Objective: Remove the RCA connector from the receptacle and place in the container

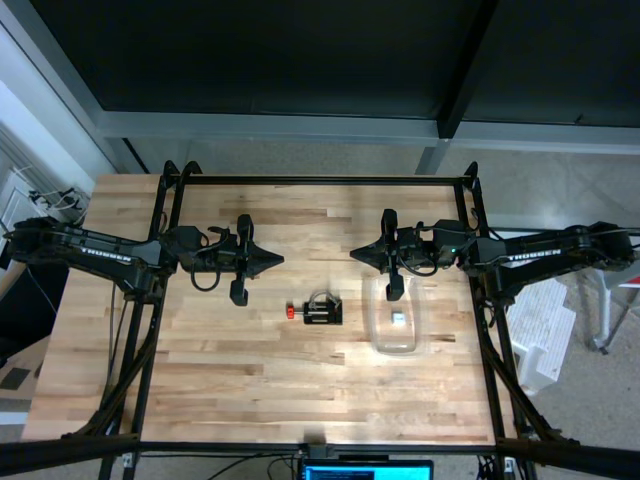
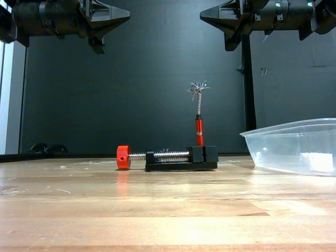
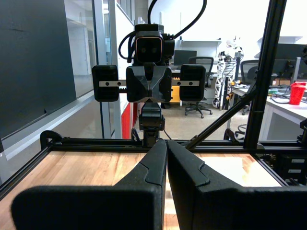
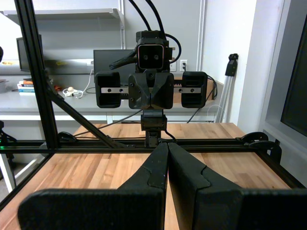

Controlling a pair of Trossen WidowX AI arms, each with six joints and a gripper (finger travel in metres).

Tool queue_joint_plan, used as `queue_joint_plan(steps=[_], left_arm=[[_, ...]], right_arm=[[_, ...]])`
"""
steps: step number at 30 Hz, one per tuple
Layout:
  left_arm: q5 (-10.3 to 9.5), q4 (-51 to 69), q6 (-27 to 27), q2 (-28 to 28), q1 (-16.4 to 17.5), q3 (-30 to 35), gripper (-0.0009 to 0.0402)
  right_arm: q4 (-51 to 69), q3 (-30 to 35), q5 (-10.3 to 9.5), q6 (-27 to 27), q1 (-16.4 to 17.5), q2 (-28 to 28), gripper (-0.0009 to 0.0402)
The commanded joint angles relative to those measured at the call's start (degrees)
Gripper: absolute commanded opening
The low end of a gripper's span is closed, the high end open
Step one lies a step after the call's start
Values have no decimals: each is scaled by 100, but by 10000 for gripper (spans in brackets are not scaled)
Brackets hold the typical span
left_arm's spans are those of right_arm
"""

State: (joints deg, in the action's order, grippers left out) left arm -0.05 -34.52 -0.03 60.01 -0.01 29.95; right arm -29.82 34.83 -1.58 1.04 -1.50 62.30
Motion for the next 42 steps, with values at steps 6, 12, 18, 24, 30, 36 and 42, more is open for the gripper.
queue_joint_plan(steps=[6, 12, 18, 24, 30, 36, 42], left_arm=[[2, -2, 2, -2, 0, 0, 0], [2, -2, 2, -2, 0, 0, 0], [2, -2, 2, 0, 2, 0, 0], [2, -2, 2, 0, 0, 0, 0], [2, -2, 2, -2, 2, 0, 0], [2, -2, 2, -2, 0, 0, 0], [2, -4, 2, 0, 0, 0, 0]], right_arm=[[0, 2, 2, 0, 2, 0, 0], [-2, 2, 2, 0, 4, 0, 0], [68, 4, -28, 387, 9, -17, 0], [1405, 332, 0, 463, 72, -22, 0], [3526, 1165, 7, 385, 184, 90, 0], [5372, 1976, 387, 345, 385, 437, 0], [6666, 2658, 549, 302, 551, 1029, 1]])
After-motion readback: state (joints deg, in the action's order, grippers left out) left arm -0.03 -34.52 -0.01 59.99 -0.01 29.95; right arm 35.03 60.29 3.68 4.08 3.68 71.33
